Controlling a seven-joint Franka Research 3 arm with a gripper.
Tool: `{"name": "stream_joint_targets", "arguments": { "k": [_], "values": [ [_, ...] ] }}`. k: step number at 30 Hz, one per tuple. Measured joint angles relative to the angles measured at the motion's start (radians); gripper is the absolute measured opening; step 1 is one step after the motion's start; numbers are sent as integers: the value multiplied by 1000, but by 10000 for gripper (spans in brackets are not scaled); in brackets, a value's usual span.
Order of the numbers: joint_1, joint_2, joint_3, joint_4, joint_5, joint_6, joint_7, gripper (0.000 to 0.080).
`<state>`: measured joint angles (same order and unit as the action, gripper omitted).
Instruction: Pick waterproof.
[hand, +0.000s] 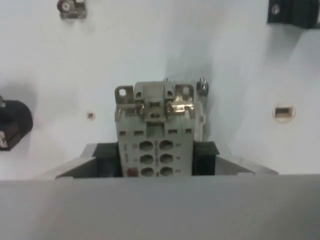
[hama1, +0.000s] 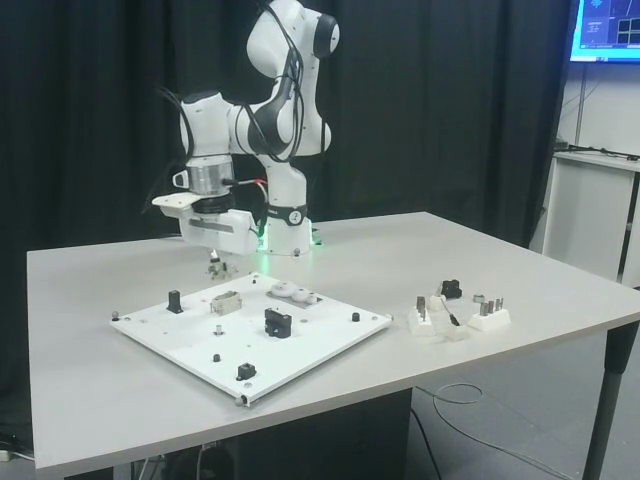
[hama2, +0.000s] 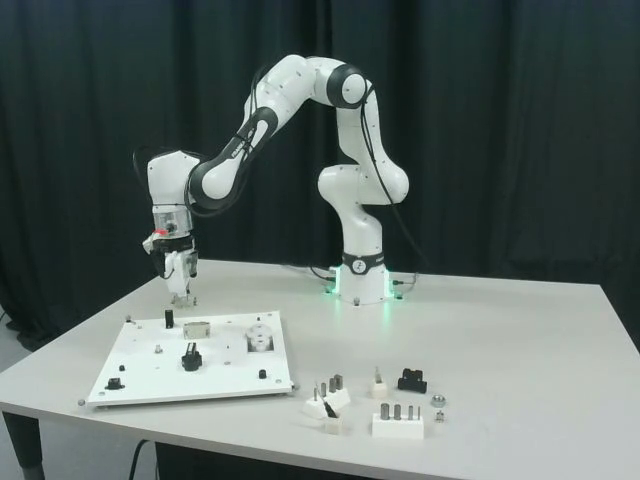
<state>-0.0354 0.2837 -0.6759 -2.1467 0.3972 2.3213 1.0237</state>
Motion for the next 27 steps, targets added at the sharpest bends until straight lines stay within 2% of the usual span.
{"name": "stream_joint_targets", "arguments": {
  "k": [27],
  "values": [
    [0,53,-28,12,14,-91,25,308]
  ]
}}
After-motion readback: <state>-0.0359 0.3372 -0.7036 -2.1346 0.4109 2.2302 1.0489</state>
